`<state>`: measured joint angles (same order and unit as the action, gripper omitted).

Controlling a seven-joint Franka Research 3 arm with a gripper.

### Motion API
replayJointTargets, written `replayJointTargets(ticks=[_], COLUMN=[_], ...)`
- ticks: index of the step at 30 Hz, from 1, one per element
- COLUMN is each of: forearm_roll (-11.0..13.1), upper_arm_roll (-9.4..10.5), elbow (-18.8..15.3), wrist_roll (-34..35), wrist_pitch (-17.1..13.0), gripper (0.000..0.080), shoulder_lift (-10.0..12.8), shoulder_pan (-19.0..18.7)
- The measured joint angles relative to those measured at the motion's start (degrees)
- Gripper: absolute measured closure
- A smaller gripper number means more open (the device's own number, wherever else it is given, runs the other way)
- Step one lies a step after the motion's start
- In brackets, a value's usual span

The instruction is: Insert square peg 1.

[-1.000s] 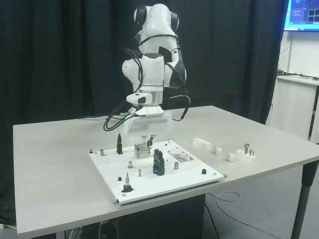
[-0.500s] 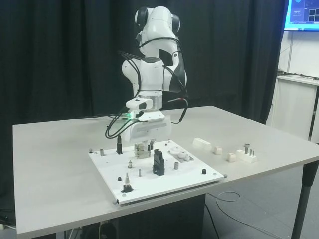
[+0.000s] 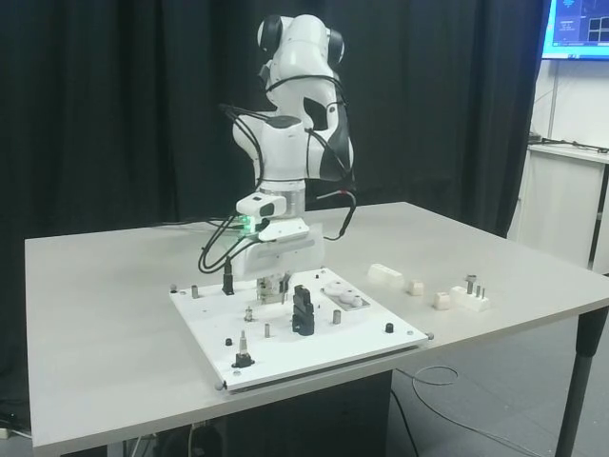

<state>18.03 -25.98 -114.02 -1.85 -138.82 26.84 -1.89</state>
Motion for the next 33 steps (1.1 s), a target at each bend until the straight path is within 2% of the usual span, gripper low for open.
replayJointTargets(ticks=[14,33], forearm_roll=[1.7,1.8], upper_arm_roll=[0.00,0.00], elbow=[0.1,0.3], wrist_roll=[0.0,0.0], wrist_pitch=[0.4,1.9], gripper=[0.0767,0.0768], shoulder_lift=[1.0,1.0], shoulder_pan=[0.1,0.0])
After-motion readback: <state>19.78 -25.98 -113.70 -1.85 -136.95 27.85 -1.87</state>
